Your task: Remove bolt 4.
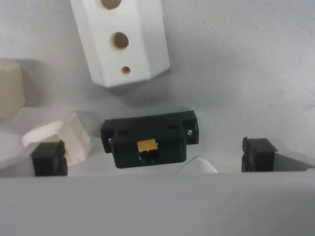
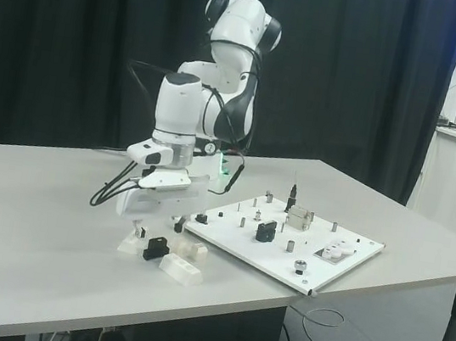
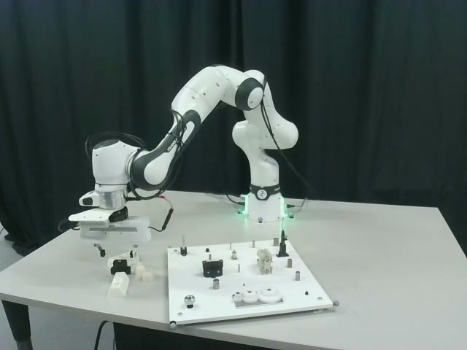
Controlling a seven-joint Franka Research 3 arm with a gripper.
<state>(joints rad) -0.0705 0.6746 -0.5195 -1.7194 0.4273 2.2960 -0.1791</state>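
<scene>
1. We see the arm (image 3: 182,131) stretched low, off the white board (image 3: 248,288), its wrist pointing down at the surface (image 3: 379,255).
2. The tool (image 1: 152,155) hangs spread over a black block (image 1: 150,137), gripping nothing.
3. Small bolts (image 3: 298,276) stand on the board; we can't tell which is number 4.

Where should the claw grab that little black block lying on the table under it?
Probably from straight above, pinching the black block's two long flat sides. It lies flat on the grey table with room around it, and the claw hangs over it. Its short ends have uneven tabs.
</scene>
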